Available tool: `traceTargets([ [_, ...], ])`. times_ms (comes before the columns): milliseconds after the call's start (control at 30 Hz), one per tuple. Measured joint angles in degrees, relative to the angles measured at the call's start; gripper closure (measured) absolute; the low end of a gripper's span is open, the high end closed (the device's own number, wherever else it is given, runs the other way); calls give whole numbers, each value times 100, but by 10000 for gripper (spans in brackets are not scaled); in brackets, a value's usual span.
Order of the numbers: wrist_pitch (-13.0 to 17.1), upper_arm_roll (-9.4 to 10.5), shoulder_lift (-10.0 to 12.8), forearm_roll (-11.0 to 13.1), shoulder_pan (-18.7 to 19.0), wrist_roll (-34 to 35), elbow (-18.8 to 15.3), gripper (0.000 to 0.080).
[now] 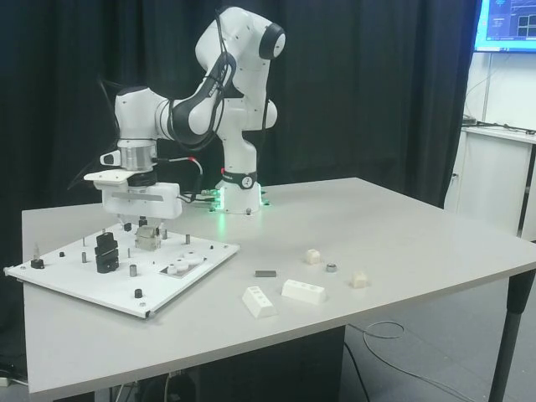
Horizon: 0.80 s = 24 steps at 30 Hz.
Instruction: Pick bolt 4.
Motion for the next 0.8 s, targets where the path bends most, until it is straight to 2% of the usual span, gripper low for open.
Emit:
traceTargets([
  [433,-49,-1,-127,-146,16,113,0,3],
  [800,-71,-33,-191,-167,77,136,2,3],
])
